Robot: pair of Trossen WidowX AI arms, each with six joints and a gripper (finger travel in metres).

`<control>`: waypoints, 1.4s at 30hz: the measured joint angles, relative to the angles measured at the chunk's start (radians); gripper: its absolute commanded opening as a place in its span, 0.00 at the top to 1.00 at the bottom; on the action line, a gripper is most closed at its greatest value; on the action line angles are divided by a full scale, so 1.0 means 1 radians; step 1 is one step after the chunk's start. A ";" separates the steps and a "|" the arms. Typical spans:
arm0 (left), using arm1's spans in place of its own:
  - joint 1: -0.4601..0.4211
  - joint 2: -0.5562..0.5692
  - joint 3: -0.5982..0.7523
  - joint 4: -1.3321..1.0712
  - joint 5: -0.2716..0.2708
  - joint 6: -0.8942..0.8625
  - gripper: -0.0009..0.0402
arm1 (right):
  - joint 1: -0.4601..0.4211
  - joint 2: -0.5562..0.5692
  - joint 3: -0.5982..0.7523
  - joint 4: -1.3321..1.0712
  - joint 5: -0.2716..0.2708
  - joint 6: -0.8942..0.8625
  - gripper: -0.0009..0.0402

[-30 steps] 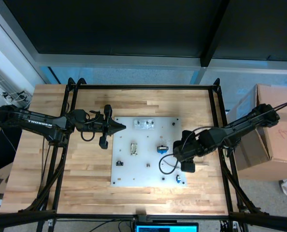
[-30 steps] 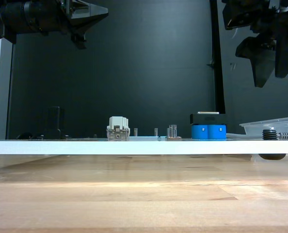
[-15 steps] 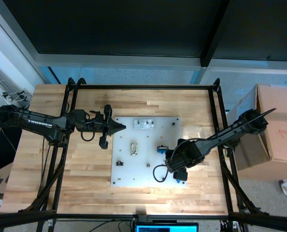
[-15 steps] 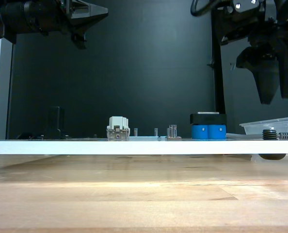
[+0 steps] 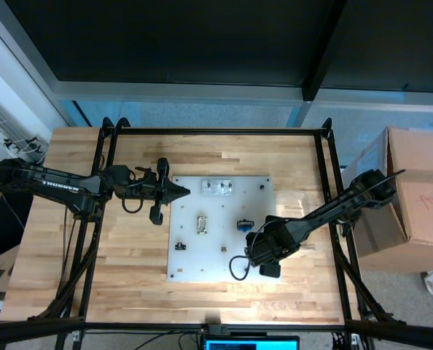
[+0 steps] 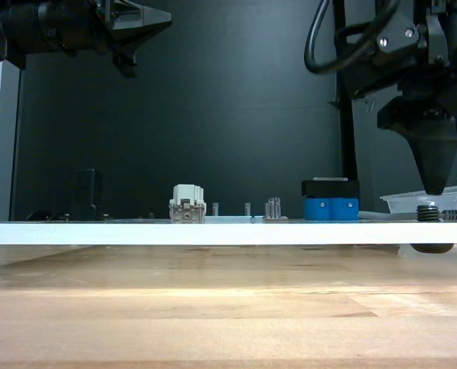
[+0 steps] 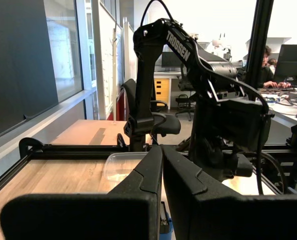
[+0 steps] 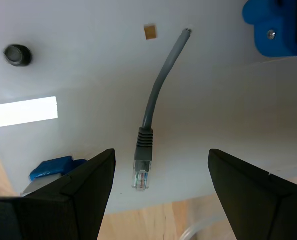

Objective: Remove the RJ45 connector from the taskboard and place in the container

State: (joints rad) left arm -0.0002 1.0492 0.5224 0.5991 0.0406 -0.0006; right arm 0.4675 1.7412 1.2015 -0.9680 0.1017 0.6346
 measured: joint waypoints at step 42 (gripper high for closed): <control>0.000 0.000 0.000 0.000 0.000 0.000 0.98 | 0.006 -0.053 -0.046 0.077 -0.020 -0.011 0.97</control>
State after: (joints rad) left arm -0.0002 1.0492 0.5228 0.5991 0.0406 -0.0002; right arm 0.4736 1.6878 1.1557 -0.8906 0.0814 0.6231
